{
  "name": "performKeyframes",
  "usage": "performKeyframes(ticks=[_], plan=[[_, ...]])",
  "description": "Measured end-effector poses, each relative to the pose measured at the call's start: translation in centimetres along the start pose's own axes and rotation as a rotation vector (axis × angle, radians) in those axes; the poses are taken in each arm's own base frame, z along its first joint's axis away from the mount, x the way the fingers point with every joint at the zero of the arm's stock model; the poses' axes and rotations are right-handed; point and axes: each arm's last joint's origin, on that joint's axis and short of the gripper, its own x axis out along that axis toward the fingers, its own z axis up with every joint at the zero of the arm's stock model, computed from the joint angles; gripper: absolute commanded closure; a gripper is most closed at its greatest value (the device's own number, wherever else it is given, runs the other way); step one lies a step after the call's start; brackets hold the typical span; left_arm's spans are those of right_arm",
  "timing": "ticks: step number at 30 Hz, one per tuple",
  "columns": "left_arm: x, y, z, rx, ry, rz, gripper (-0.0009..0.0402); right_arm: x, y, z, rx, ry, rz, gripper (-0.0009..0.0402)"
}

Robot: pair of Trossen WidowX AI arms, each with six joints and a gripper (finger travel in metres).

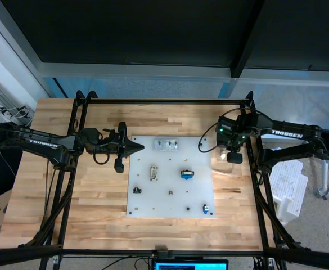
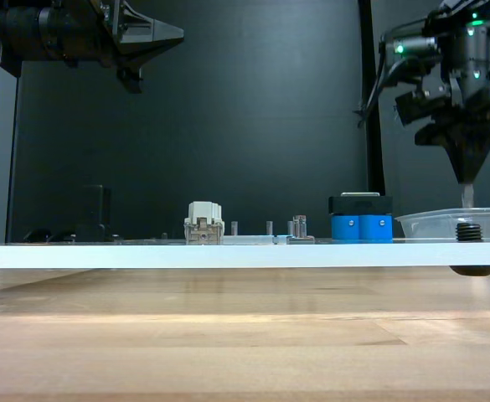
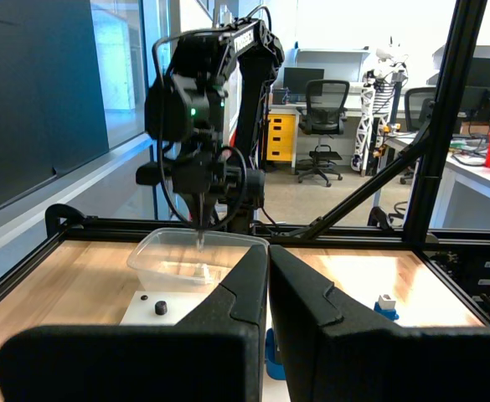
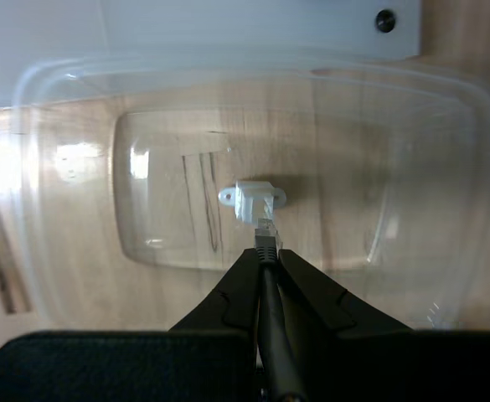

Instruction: Pick the RJ45 connector and install on taskboard

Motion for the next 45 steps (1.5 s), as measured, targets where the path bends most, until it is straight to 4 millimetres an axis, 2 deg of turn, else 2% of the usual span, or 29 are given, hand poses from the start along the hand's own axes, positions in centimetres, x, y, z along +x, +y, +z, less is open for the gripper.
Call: performKeyframes(ticks=[8,15,34,45], plan=[[0.0,0.0,0.0,0.000,0.000,0.000,0.0393,-3.2,0.5,0.7,-0.001,-0.045,-0.001,0.0393],[0.0,0.0,0.0,0.000,0.000,0.000,0.0393,-4.1,1.3,0.9,0.014,-0.059,0.005,0.0393],[0.0,0.0,0.0,0.000,0.000,0.000,0.0393,-4.6,8.6,1.4,-0.104,-0.079,0.098,0.0393],[0.0,0.0,0.0,0.000,0.000,0.000,0.0393,-4.5,13.9,3.0,-0.139,-0.058,0.121,0.0393]])
